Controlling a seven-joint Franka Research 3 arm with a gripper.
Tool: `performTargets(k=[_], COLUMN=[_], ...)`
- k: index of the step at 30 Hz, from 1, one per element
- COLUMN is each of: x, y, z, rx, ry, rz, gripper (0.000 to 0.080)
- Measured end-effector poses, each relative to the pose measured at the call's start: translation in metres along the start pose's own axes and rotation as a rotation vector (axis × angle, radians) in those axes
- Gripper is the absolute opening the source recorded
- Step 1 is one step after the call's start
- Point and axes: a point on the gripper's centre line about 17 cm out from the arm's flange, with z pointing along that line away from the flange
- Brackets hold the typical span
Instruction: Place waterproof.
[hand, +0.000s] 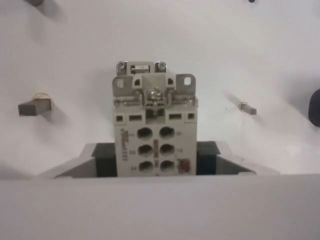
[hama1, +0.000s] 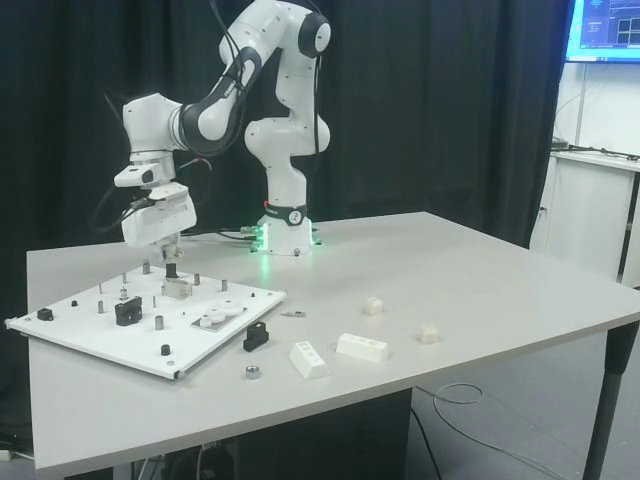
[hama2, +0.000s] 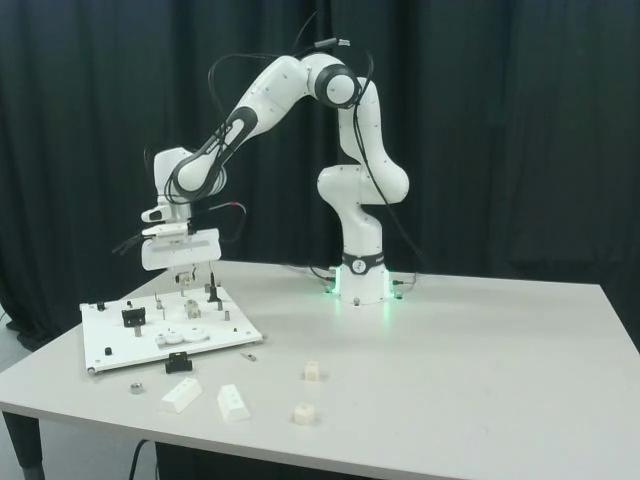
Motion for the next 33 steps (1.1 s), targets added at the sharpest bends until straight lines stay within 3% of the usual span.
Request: performTargets(k=[33], x=[0.0056], y=[0.0036], z=[-0.0081], rx=[0.011], ry=[0.009], rz=[-0.002], gripper=[0.0316])
